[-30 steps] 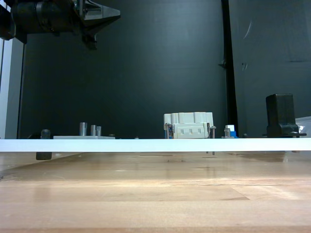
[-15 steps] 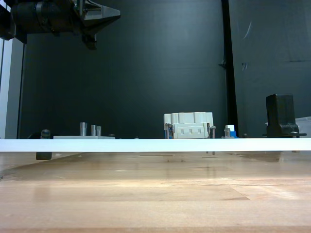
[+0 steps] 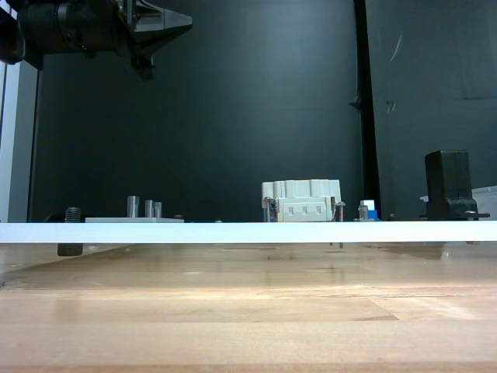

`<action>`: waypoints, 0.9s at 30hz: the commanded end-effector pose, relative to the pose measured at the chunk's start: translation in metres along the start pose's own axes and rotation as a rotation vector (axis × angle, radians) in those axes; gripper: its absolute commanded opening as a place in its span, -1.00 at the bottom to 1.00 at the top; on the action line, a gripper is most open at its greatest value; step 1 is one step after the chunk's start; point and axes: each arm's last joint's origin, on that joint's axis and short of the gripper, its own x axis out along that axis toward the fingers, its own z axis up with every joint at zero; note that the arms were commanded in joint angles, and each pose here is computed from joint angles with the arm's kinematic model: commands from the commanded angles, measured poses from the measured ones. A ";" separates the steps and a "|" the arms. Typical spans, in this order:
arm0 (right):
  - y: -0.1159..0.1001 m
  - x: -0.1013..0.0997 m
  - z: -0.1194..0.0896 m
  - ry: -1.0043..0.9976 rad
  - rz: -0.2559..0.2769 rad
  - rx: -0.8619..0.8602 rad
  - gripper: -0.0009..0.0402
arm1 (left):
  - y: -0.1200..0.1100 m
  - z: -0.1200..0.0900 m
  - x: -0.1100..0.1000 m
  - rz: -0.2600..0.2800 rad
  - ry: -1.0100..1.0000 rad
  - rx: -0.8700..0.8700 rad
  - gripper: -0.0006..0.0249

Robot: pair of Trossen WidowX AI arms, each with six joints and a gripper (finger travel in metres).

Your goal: Remove the HAN10E connector from the taskboard and place in the container

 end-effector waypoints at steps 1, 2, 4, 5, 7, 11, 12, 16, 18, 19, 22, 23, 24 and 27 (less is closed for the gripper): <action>-0.001 -0.016 0.001 -0.022 0.027 0.004 -0.90 | 0.000 0.000 0.000 0.000 -0.001 0.000 -0.95; -0.002 -0.022 0.002 -0.029 0.035 0.006 -0.91 | 0.000 0.000 0.000 0.000 0.000 0.000 -0.95; -0.004 -0.032 0.002 -0.042 0.051 0.010 -0.92 | 0.000 0.000 0.000 0.000 0.000 0.000 -0.95; -0.006 -0.037 0.002 -0.053 0.054 0.013 -0.93 | 0.000 0.000 0.000 0.000 0.000 0.000 -0.95; -0.011 -0.045 0.002 -0.074 0.054 0.020 -0.94 | 0.000 0.000 0.000 0.000 0.000 0.000 -0.95; -0.020 -0.054 0.002 -0.101 0.066 0.041 -0.96 | 0.000 0.000 0.000 0.000 0.000 0.000 -0.95; -0.021 -0.055 0.002 -0.105 0.069 0.045 -0.95 | 0.000 0.000 0.000 0.000 0.000 0.000 -0.95; -0.024 -0.057 0.003 -0.109 0.074 0.054 -0.96 | 0.000 0.000 0.000 0.000 0.000 0.000 -0.95; -0.024 -0.057 0.003 -0.108 0.075 0.055 -0.96 | 0.000 0.000 0.000 0.000 0.000 0.000 -0.95; -0.025 -0.057 0.004 -0.108 0.074 0.059 -0.96 | 0.000 0.000 0.000 0.000 0.000 0.000 -0.95; -0.028 -0.055 0.006 -0.100 0.063 0.076 -0.96 | 0.000 0.000 0.000 0.000 0.000 0.000 -0.95; -0.031 -0.054 0.008 -0.091 0.052 0.086 -0.96 | 0.000 0.000 0.000 0.000 0.000 0.000 -0.95; -0.035 -0.053 0.010 -0.081 0.034 0.091 -0.95 | 0.000 0.000 0.000 0.000 0.000 0.000 -0.95; -0.051 -0.047 0.015 -0.041 -0.019 0.105 -0.96 | 0.000 0.000 0.000 0.000 0.000 0.000 -0.95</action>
